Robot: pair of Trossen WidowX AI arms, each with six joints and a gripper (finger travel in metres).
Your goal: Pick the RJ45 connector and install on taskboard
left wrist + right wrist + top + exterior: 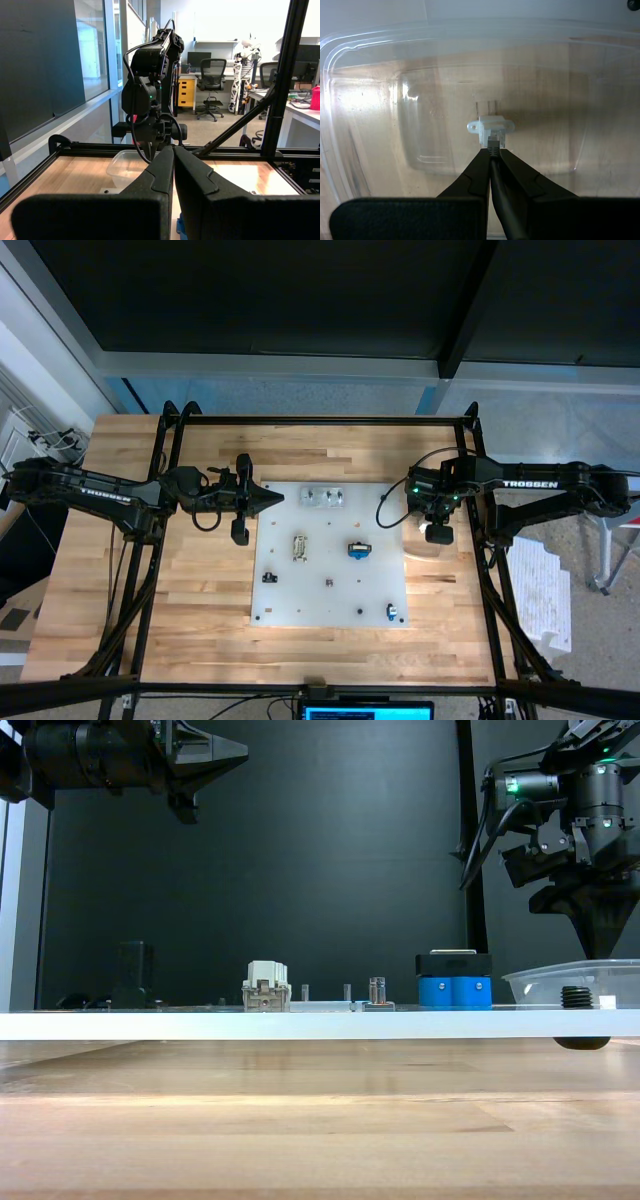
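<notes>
One view alone is showing the RJ45 connector (490,128) being pinched in the tray (375,39) by the right gripper (491,148); the left gripper (278,499) is being held closed over the taskboard (330,615) edge.

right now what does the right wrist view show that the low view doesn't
Only right wrist: the white RJ45 connector pinched at the tips of the right claw, inside the clear tray. Only low: the taskboard with its fittings, and the shut left claw raised above its left edge. Both: that tray and the right claw reaching into it.

Wooden table (180,570) bearing taskboard (300,585), clear tray (540,972)
</notes>
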